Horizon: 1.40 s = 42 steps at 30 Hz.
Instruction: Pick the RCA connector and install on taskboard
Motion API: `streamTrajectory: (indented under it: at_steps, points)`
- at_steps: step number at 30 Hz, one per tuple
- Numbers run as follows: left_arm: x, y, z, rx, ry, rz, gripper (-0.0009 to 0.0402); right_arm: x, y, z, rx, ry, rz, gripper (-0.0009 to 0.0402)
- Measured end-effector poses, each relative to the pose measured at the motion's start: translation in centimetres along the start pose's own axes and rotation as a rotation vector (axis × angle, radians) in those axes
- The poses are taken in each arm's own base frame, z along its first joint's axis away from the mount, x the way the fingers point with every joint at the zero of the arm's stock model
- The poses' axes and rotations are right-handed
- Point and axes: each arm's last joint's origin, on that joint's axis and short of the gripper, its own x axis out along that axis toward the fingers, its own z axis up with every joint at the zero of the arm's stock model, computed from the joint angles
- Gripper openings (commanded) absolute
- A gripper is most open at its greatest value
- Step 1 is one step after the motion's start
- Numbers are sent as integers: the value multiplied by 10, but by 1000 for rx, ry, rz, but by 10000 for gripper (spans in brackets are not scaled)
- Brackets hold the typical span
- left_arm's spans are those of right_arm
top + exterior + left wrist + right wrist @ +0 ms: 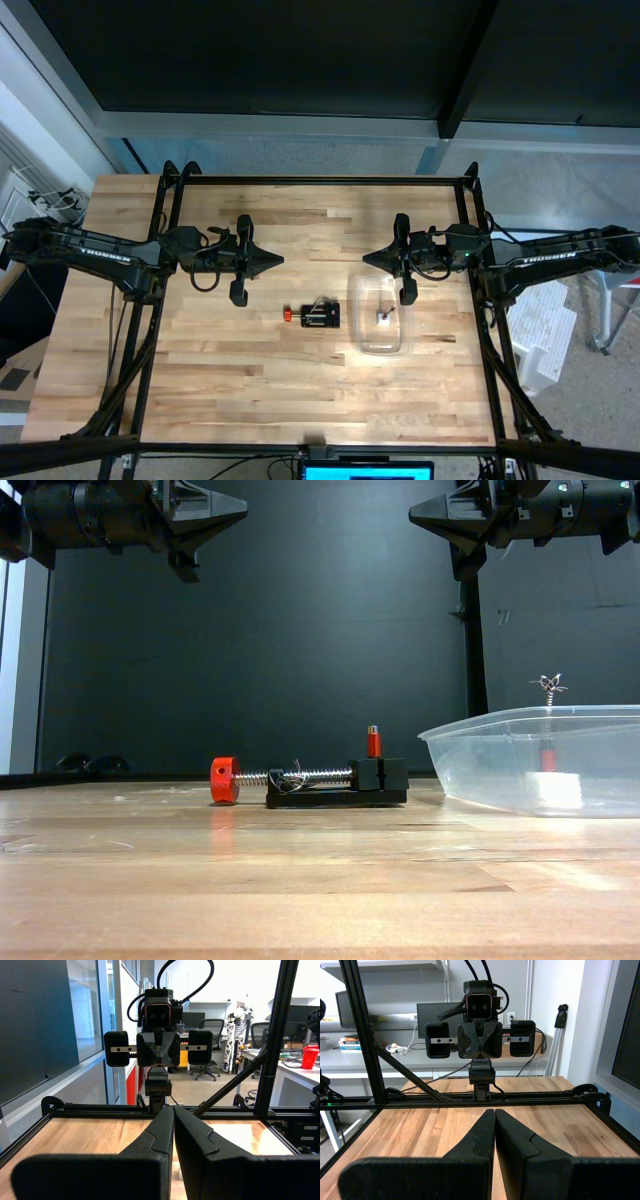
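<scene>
Fingers on both grippers are pressing together with nothing between them.

From the high view I am seeing the left gripper (277, 260) and right gripper (368, 259) pointing at each other over the table's (250, 390) far half, well apart. The connector (384, 317) is lying in the tray (381, 351), nearer me than the right gripper's tips. The taskboard (320, 316) is sitting just left of the tray.

From the low view both grippers are hanging high above the taskboard (335, 785), and the connector (548, 688) is poking above the tray's (480, 765) rim, well below the right gripper (415, 518).

Through the left wrist view the fingers (162, 1130) are touching and facing the right gripper (159, 1047).

Through the right wrist view the fingers (482, 1132) are touching and facing the left gripper (479, 1040).
</scene>
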Motion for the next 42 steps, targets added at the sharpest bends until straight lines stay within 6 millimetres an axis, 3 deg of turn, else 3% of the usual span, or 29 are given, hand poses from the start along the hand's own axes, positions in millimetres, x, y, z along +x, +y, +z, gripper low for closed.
streamTrajectory:
  at_steps: [20,30,42]
  points:
    - [0,0,0,0,0,0,0,0,0,-1,18,12,-1,0]
    - [0,0,0,0,0,0,0,-3,5,10,28,316,-16,0]
    - [0,0,0,0,-1,0,0,-24,23,20,30,670,-54,0]
